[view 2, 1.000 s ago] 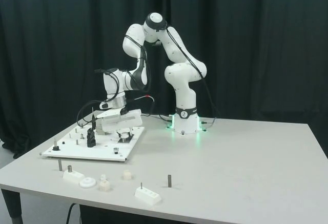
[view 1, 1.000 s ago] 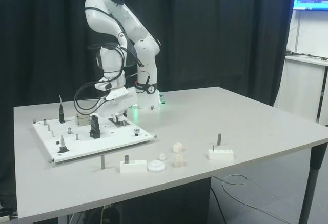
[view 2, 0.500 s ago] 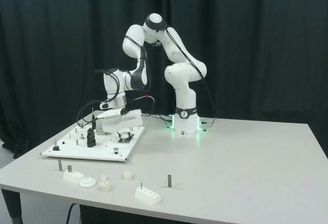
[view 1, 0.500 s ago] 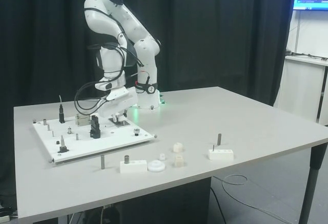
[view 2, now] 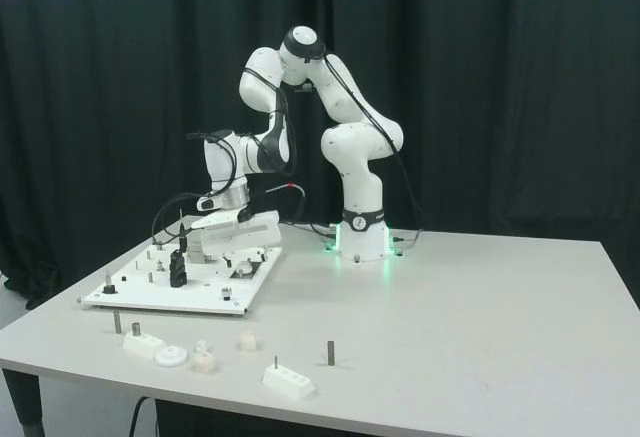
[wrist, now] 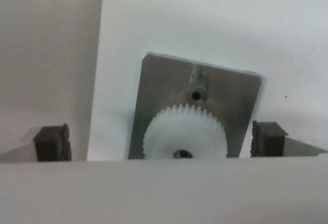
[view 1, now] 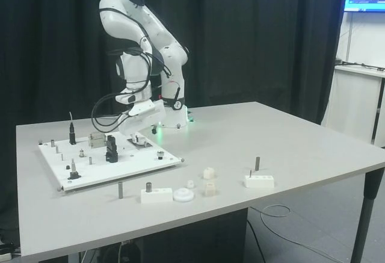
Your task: Insert medium gear.
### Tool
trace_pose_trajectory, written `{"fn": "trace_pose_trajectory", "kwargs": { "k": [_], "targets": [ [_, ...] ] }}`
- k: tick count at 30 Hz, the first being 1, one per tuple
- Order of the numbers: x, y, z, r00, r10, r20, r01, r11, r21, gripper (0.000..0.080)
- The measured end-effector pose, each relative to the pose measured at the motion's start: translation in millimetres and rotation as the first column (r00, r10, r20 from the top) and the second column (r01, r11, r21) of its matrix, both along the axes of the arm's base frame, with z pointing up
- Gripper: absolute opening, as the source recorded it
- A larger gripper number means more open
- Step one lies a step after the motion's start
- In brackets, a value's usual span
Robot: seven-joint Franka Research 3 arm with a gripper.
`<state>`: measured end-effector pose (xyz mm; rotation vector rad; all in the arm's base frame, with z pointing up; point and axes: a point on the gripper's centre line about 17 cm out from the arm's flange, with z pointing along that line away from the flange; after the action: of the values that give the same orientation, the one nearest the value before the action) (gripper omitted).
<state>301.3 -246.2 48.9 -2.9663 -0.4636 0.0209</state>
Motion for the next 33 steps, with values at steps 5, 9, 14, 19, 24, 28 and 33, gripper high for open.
{"fn": "trace_pose_trajectory", "kwargs": {
  "k": [5, 9, 14, 19, 24, 28, 33],
  "targets": [
    [4.8, 0.1, 8.0, 1.0, -0.016, -0.008, 0.016, 1.0, -0.019, 0.0789],
    [6.7, 1.3, 14.7, 0.999, -0.027, -0.021, 0.027, 0.999, -0.035, 0.0798],
    [2.1, 4.9, 20.5, 0.996, -0.066, -0.061, 0.063, 0.996, -0.056, 0.0798],
    [-4.0, 9.8, 24.3, 0.989, -0.104, -0.102, 0.096, 0.992, -0.078, 0.08],
    [-10.9, 15.1, 24.6, 0.981, -0.136, -0.139, 0.124, 0.988, -0.092, 0.08],
    [-14.4, 19.7, 23.6, 0.977, -0.142, -0.161, 0.127, 0.987, -0.096, 0.08],
    [-14.6, 24.7, 22.6, 0.975, -0.141, -0.173, 0.125, 0.987, -0.098, 0.08]
  ]
}}
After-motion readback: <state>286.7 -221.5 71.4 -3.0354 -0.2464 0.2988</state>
